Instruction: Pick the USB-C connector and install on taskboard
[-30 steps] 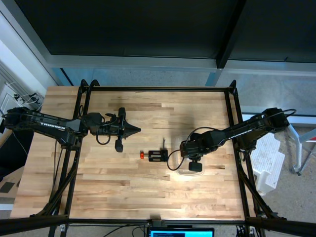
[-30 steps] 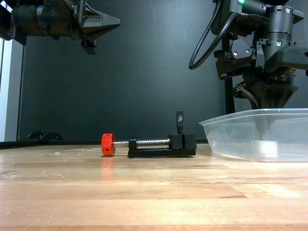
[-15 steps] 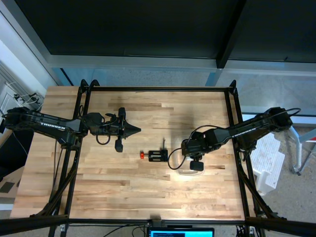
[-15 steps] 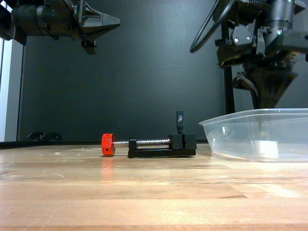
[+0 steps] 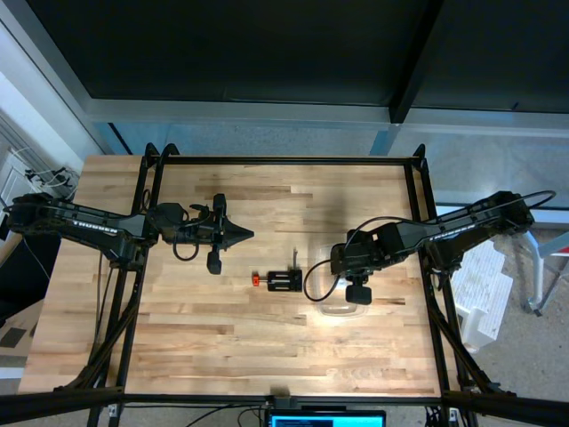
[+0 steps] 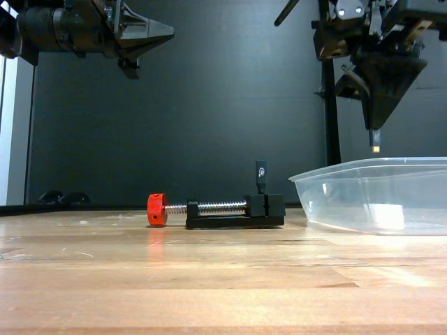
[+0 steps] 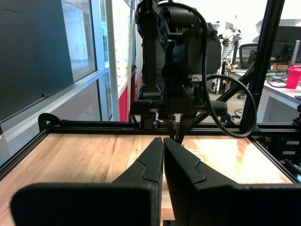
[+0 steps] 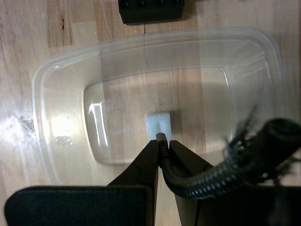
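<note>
Two black robot arms reach inward over a pale wooden table [image 5: 222, 342]. We see the left gripper [image 5: 240, 234] hanging high above the left half of the table, well apart from everything on it, pointing toward the middle. In its own wrist view its fingers [image 7: 150, 162] are pressed together with nothing between them.

We find the right gripper [image 6: 375, 132] pointing straight down over a clear plastic tray [image 6: 328, 183] on the right half of the table. Its fingertips are raised above the tray's rim and touch neither rim nor floor. Between the fingertips it pinches the USB-C connector [image 8: 161, 137], a tiny slim dark piece. From table height, the connector's pale end [image 6: 376, 146] pokes out just below the fingertips. A dark ribbed cable [image 8: 221, 172] curves away beside the fingers; we cannot tell whether it joins the connector.

On the tray floor, directly beneath the held connector, lies a small whitish square piece [image 8: 156, 123].

Just to the left of the tray, not touching it, the taskboard [image 6: 234, 211] lies flat on the table. It is a small black block with a silver threaded rod leading to an orange-red knob [image 6: 157, 209] at the end farthest from the tray. A short dark post [image 6: 260, 176] stands upright on the block's end nearest the tray.
</note>
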